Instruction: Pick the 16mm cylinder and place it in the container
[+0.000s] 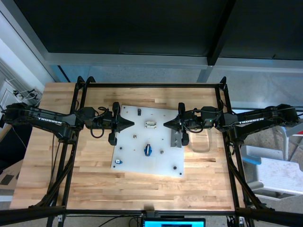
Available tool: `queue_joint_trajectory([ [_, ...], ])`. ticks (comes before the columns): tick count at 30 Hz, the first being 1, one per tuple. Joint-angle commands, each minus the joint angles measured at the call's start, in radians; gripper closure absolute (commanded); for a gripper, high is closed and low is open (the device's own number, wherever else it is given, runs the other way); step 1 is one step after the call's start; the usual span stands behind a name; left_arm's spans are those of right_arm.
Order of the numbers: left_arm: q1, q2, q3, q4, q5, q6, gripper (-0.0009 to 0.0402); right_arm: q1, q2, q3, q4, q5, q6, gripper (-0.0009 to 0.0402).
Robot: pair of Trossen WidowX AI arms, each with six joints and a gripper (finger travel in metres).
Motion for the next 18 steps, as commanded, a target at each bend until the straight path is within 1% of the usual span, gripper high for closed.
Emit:
queue_joint_trajectory([
  [1, 0.000, 0.000, 0.000, 0.000, 0.000, 0.000, 0.0393, 0.000, 0.000, 0.000, 0.000, 0.001, 0.000, 0.0393],
  [10, 0.000, 0.000, 0.000, 0.000, 0.000, 0.000, 0.0393, 0.000, 0.000, 0.000, 0.000, 0.001, 0.000, 0.0393],
  [13, 0.000, 0.000, 0.000, 0.000, 0.000, 0.000, 0.0393, 0.000, 0.000, 0.008, -0.006, 0.001, 0.032, 0.0393],
  [15, 0.000, 0.000, 0.000, 0.000, 0.000, 0.000, 0.0393, 0.000, 0.000, 0.035, -0.059, 0.010, 0.042, 0.0393],
  [17, 0.000, 0.000, 0.000, 0.000, 0.000, 0.000, 0.0393, 0.000, 0.000, 0.079, -0.156, 0.034, 0.041, 0.0393],
  [18, 0.000, 0.000, 0.000, 0.000, 0.000, 0.000, 0.0393, 0.000, 0.000, 0.104, -0.213, 0.037, 0.042, 0.0393],
])
